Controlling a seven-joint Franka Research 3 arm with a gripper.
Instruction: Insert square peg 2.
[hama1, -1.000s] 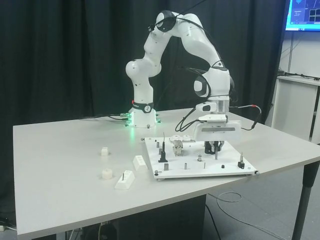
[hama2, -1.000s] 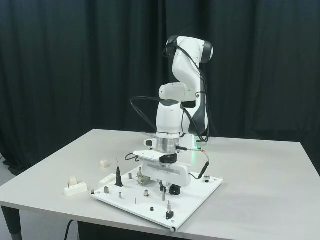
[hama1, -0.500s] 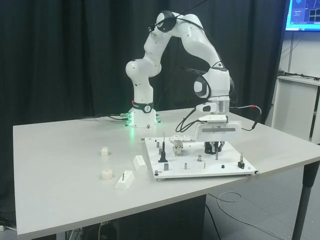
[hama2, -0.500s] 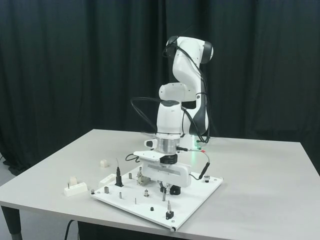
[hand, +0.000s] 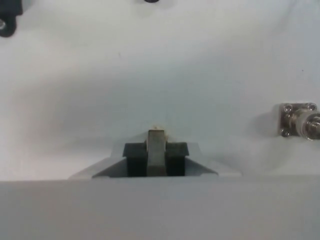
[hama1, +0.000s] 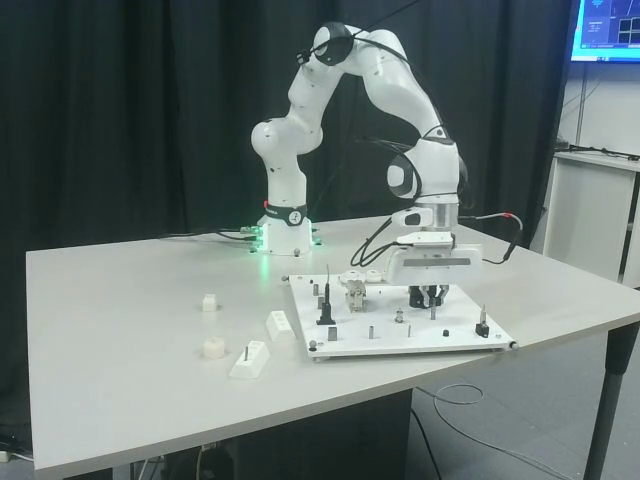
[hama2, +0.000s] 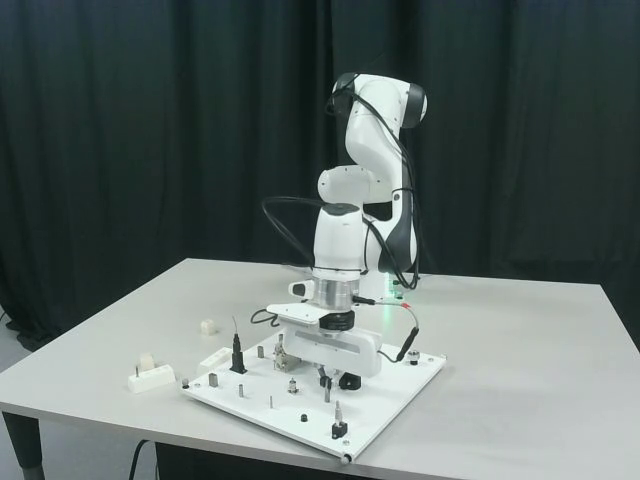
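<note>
In the wrist view my gripper (hand: 156, 159) is shut on the square peg (hand: 156, 145), a short grey bar standing upright between the two black fingers (hand: 134, 157). The peg's tip hangs just over the white board (hand: 150, 65). From the room views, the gripper (hama1: 428, 296) (hama2: 325, 376) points straight down over the board's (hama1: 450, 338) right middle part. The peg's lower end and any hole under it are hidden by the hand.
The board carries several small upright pins, a tall black pin stand (hama1: 326, 305), a metal connector (hand: 299, 121) and a small black part (hama1: 482, 328). White blocks (hama1: 250, 360) (hama1: 209, 301) lie on the grey table left of the board. A black cable trails behind the hand.
The hand has shifted very slightly upward and toward the arm's base. The peg stays gripped.
</note>
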